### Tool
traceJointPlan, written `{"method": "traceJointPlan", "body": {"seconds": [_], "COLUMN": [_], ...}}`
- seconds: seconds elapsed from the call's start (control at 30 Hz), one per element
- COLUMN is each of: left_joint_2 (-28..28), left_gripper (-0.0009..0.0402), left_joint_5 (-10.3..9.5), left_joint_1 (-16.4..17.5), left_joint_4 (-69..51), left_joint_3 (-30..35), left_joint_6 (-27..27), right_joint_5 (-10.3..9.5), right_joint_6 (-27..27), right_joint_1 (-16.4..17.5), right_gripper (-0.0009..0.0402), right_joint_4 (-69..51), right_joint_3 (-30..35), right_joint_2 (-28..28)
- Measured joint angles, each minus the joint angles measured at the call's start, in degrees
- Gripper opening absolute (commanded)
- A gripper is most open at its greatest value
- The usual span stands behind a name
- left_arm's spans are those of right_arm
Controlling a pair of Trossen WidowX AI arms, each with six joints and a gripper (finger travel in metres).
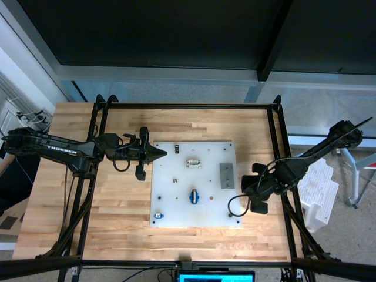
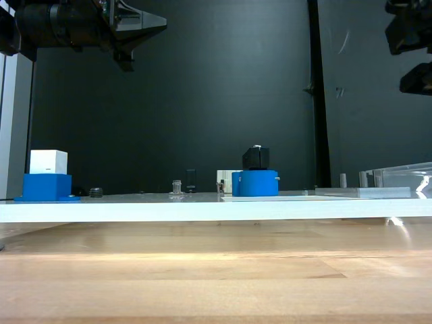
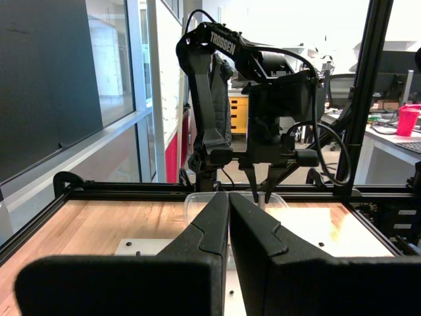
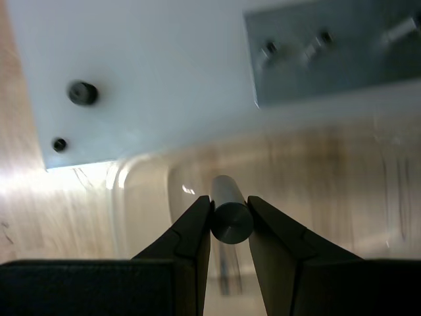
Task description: Remove the 16mm cylinder and place in the container
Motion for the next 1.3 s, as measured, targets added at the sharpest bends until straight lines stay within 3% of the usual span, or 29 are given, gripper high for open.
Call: {"method": "traceJointPlan", "body": {"seconds": [0.17,0.43,0.73,0.97,1.1,1.3], "left_joint_2": [0.0,0.0,0.0,0.0,0.0,0.0], "left_gripper": [0.0,0.0,0.0,0.0,0.0,0.0], "left_joint_5": [0.02,0.0,0.0,0.0,0.0,0.0], "left_joint_1": [0.0,0.0,0.0,0.0,0.0,0.0], "left_joint_4": [0.0,0.0,0.0,0.0,0.0,0.0], "left_joint_3": [0.0,0.0,0.0,0.0,0.0,0.0], "left_joint_6": [0.0,0.0,0.0,0.0,0.0,0.0], "right_joint_5": [-0.09,-3.08,-2.99,-1.92,1.57,1.7], "right_joint_6": [3.9,9.5,10.2,10.6,11.4,11.4], "right_joint_1": [0.4,0.8,1.0,0.9,-0.2,-2.8], "right_gripper": [0.0007,0.0007,0.0007,0.0007,0.0007,0.0007], "right_joint_4": [-2.1,-4.0,-4.9,-4.9,-4.7,-2.3], "right_joint_3": [-1.3,-3.4,-3.6,-4.0,-5.3,-7.3], "right_joint_2": [-1.3,-1.8,-1.8,-1.8,-1.8,-1.8]}}
